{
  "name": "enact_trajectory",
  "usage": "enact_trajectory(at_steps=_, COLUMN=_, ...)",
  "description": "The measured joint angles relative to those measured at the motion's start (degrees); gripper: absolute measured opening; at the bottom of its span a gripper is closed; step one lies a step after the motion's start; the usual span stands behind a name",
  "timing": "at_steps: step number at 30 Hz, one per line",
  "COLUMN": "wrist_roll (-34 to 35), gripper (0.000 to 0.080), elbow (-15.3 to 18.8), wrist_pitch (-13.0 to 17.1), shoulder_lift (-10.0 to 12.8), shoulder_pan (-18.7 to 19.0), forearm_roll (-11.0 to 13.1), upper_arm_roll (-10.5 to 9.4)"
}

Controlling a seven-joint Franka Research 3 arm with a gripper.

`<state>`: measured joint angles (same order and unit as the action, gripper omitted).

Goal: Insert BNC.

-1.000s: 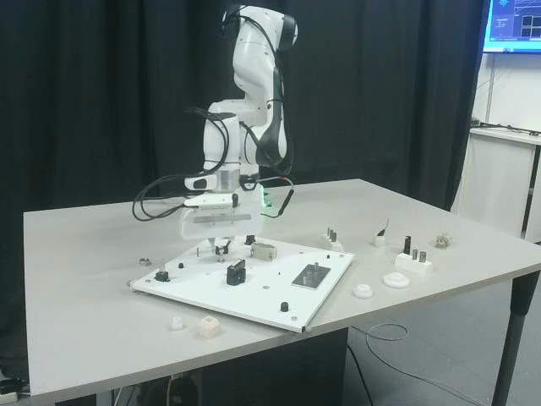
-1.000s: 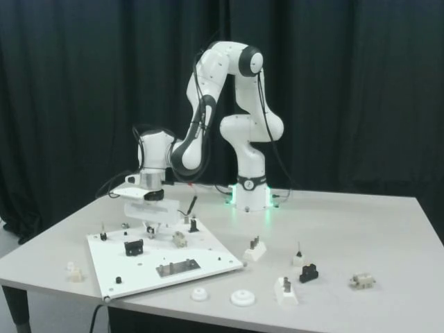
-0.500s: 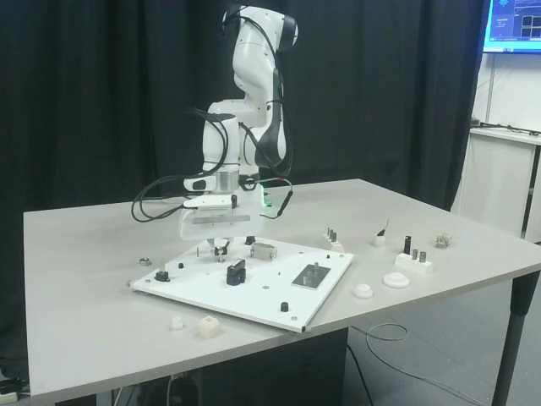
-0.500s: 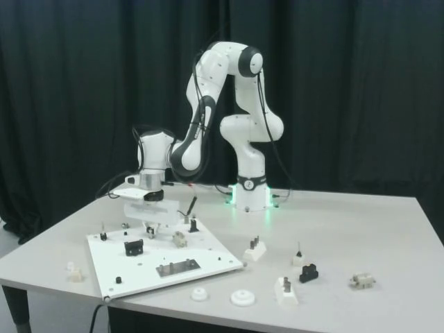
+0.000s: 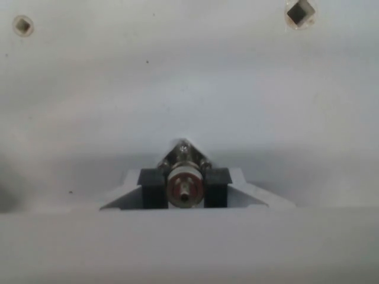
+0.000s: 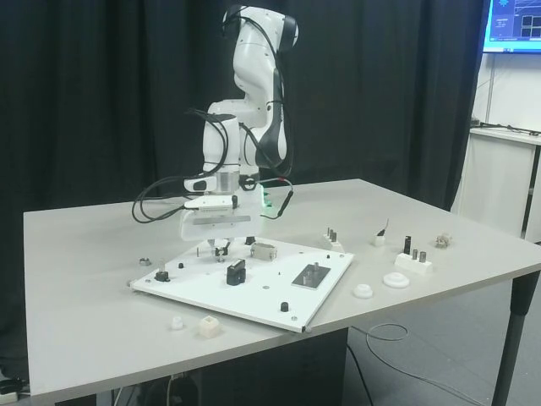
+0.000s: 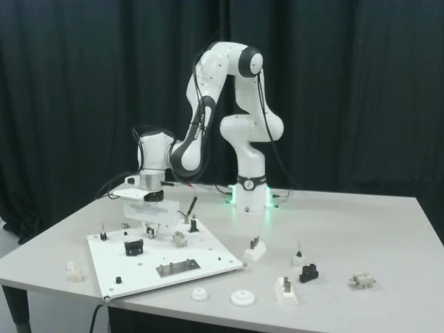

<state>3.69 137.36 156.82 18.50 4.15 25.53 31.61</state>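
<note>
Hardly anything has shifted: jaws (image 5: 185,188) stay clamped on the BNC connector (image 5: 185,177), held upright over the white board (image 6: 245,283) for straight insertion.

No legible text, labels, brands or numbers.

The screen (image 6: 515,25) on the wall, up beyond the far corner of the table (image 6: 76,254) in the first room view, shows lines of writing too small to read. The white board (image 7: 139,267) on that table carries no readable marking in any view.
</note>
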Motion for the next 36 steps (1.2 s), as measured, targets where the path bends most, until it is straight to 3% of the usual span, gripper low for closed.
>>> enact_trajectory(at_steps=28, wrist_roll=-1.69, gripper=0.0127, elbow=-0.23, wrist_pitch=-0.39, shoulder_lift=0.43, shoulder_pan=-0.02, forearm_roll=3.81, upper_arm_roll=0.13)
enact_trajectory(at_steps=36, wrist_roll=-1.37, gripper=0.0127, elbow=-0.23, wrist_pitch=-0.34, shoulder_lift=0.55, shoulder_pan=-0.03, forearm_roll=6.94, upper_arm_roll=0.14)
